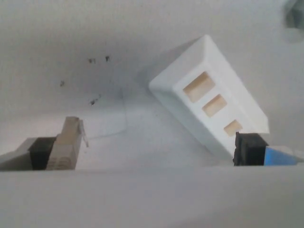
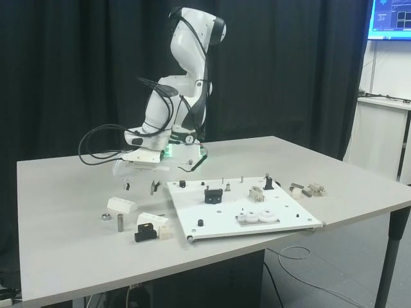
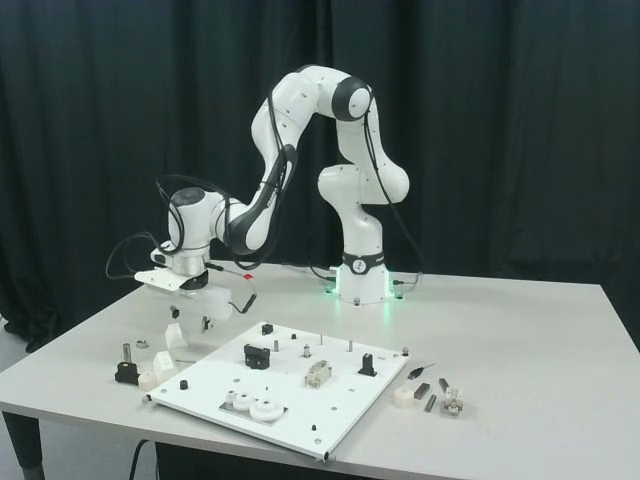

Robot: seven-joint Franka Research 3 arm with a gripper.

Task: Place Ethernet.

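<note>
My gripper (image 1: 146,151) hangs open a little above the grey table (image 2: 58,192), its two black fingertips far apart; it also shows in the room views as gripper (image 2: 140,187) and gripper (image 3: 191,319). A small pale Ethernet plug (image 1: 69,142) sits right against one fingertip (image 1: 42,152), and a thin wire curls away from it over the table. I cannot tell whether the plug rests on the table or clings to that finger. A white socket box (image 1: 209,97) with three ports lies tilted on the table by the other fingertip (image 1: 248,149). The same socket box (image 2: 121,204) lies just below the hand.
A white board (image 2: 292,218) carrying small black and white fixtures lies beside the gripper. A black and white part (image 2: 149,229) and a short cylinder (image 2: 119,222) lie on the table near the socket box. Small loose pieces (image 2: 308,189) lie past the board's far side.
</note>
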